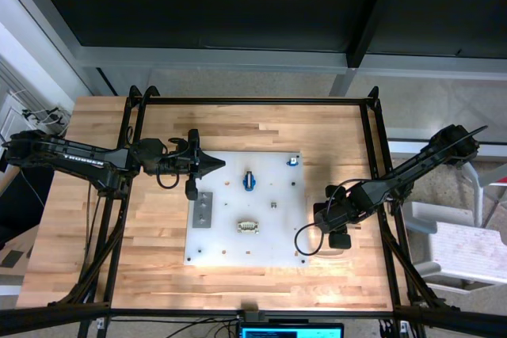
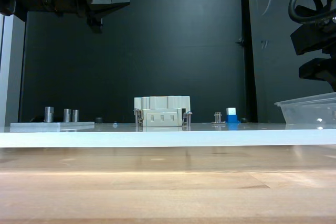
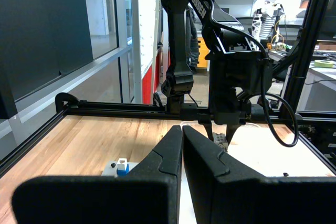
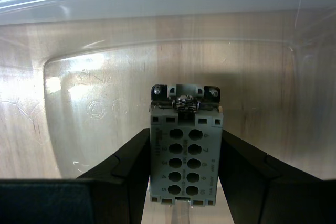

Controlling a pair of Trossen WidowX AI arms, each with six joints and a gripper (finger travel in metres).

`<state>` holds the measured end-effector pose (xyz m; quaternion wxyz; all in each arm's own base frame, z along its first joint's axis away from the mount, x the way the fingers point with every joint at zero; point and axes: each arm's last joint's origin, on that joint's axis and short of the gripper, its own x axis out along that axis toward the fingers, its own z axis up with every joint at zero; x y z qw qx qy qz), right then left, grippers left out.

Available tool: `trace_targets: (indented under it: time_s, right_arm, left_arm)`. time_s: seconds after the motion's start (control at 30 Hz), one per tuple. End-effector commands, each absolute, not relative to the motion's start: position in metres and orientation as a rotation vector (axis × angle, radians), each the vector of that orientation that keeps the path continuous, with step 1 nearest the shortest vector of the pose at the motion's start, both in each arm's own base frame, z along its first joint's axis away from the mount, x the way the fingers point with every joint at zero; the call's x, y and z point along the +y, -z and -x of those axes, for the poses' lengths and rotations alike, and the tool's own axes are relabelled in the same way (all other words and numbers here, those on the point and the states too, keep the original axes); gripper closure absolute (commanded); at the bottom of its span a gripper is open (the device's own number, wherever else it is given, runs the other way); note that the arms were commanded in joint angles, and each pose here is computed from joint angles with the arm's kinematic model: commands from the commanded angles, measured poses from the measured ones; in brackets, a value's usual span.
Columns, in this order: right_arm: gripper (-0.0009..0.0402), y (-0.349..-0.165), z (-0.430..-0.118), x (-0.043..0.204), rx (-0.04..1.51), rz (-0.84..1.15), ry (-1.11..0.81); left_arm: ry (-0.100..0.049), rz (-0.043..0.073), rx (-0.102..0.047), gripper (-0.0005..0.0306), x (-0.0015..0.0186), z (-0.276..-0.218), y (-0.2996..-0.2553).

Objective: Remove the HAN10-E connector and place it in the container

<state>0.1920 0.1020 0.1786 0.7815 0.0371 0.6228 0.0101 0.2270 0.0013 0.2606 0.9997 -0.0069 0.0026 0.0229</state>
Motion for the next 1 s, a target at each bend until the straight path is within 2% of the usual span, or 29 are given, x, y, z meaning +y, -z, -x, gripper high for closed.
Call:
trace_targets:
  time_s: [0.03,0.63,0.77,1.0]
  right_arm:
    - [0.0288,-0.179,-0.192,0.102,1.345,-0.079,-0.022]
    - [0.0121,-0.180,-0.191,0.103,1.348,-0.086,-0.019]
    - [0.0106,-0.189,-0.191,0.103,1.360,-0.074,-0.020]
    - [0.0107,-0.212,-0.189,0.103,1.363,-0.073,-0.019]
  left_arm:
    - [-0.046,0.014,0.005,0.0300,0.0013,-0.2271,-0.2607]
    - [-0.046,0.014,0.005,0.0300,0.0014,-0.2271,-0.2606]
    - [-0.046,0.014,0.005,0.0300,0.0014,-0.2271,-0.2606]
    - [-0.046,0.014,0.005,0.0300,0.0014,-0.2271,-0.2607]
